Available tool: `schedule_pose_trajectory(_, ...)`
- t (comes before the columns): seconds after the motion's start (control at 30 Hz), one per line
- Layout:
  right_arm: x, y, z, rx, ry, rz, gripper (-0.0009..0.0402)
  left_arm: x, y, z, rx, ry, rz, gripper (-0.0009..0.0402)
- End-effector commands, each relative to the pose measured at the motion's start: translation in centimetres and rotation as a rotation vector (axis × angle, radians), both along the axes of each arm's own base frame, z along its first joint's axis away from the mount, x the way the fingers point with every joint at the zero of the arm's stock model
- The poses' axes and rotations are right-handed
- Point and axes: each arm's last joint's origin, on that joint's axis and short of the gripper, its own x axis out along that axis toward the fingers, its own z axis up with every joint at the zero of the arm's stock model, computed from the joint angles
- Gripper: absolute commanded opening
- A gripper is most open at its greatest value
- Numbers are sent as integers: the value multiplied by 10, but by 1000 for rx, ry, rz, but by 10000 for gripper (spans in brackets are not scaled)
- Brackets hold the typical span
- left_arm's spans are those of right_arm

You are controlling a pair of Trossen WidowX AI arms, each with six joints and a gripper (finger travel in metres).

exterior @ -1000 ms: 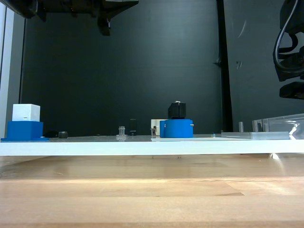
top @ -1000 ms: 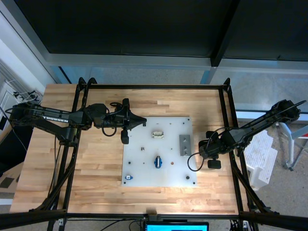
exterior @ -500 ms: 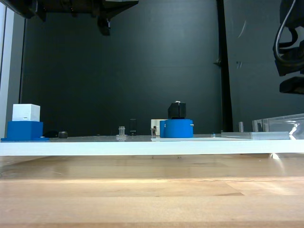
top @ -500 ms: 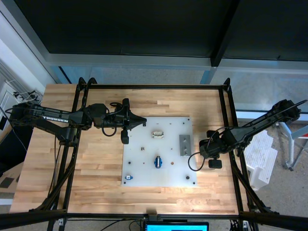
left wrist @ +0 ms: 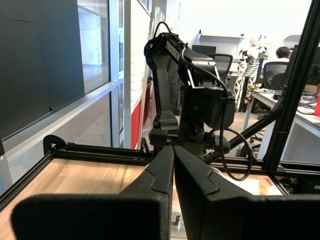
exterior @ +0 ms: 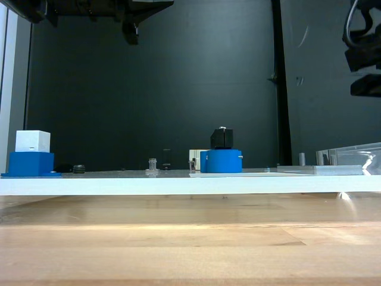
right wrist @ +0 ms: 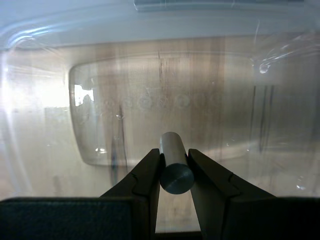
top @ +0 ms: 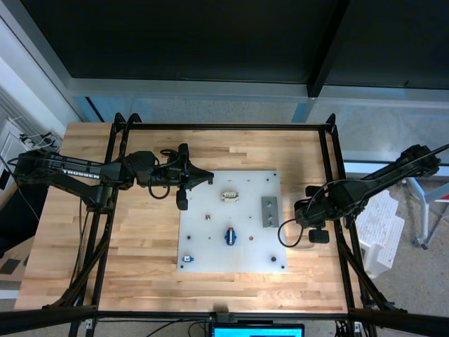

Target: Pick the 16mm cylinder and install on the taskboard

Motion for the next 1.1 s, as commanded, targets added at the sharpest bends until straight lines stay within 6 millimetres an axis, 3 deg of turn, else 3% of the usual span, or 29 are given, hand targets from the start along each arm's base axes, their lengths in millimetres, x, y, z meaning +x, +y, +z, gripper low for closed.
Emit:
schedule_pose_trajectory(0.03, 0, 0, 7, -2, 3, -2, 0, 0, 0, 0, 0, 0, 0, 0)
schedule_pose_trajectory(1.1, 10, 3, 11, -8, 13, -3, 0, 0, 0, 0, 0, 0, 0, 0)
